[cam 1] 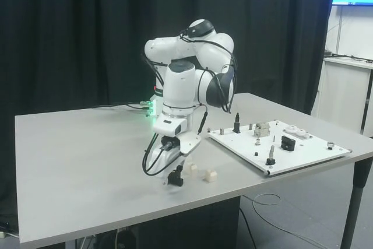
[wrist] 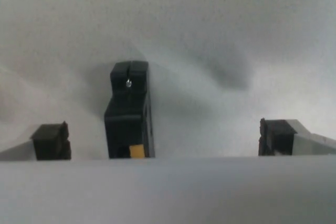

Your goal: Pick D-SUB.

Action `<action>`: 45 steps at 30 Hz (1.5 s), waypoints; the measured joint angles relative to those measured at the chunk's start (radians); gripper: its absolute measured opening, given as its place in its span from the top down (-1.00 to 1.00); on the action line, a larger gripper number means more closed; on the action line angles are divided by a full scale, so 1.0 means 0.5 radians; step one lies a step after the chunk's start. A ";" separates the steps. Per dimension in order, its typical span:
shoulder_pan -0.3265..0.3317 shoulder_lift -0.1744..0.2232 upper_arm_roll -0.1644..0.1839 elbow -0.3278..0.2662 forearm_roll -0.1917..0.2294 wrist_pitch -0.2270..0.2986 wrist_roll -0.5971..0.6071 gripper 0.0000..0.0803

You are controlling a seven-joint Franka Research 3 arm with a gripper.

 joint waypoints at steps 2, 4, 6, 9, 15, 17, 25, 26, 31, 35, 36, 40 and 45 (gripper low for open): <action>-0.006 -0.001 0.022 0.000 -0.017 0.021 -0.001 -0.99; -0.011 -0.002 0.039 0.000 -0.032 0.036 -0.001 -0.99; -0.016 -0.002 0.056 0.000 -0.041 0.050 -0.001 -0.99; -0.025 -0.003 0.078 0.000 -0.056 0.067 -0.001 -0.99; -0.043 -0.008 0.112 0.000 -0.072 0.089 -0.001 -0.95; -0.047 -0.011 0.120 0.001 -0.074 0.090 -0.001 -0.55; -0.053 -0.031 0.143 0.003 -0.082 0.090 0.000 -0.55; -0.054 -0.033 0.145 0.005 -0.085 0.089 0.000 0.33; -0.056 -0.045 0.145 0.022 -0.100 0.077 0.002 0.62; -0.058 -0.060 0.145 0.039 -0.110 0.059 0.006 0.62; -0.059 -0.063 0.144 0.044 -0.111 0.054 0.008 0.62; -0.063 -0.083 0.143 0.064 -0.131 0.033 0.032 0.61; -0.073 -0.105 0.137 0.100 -0.161 -0.012 0.072 0.61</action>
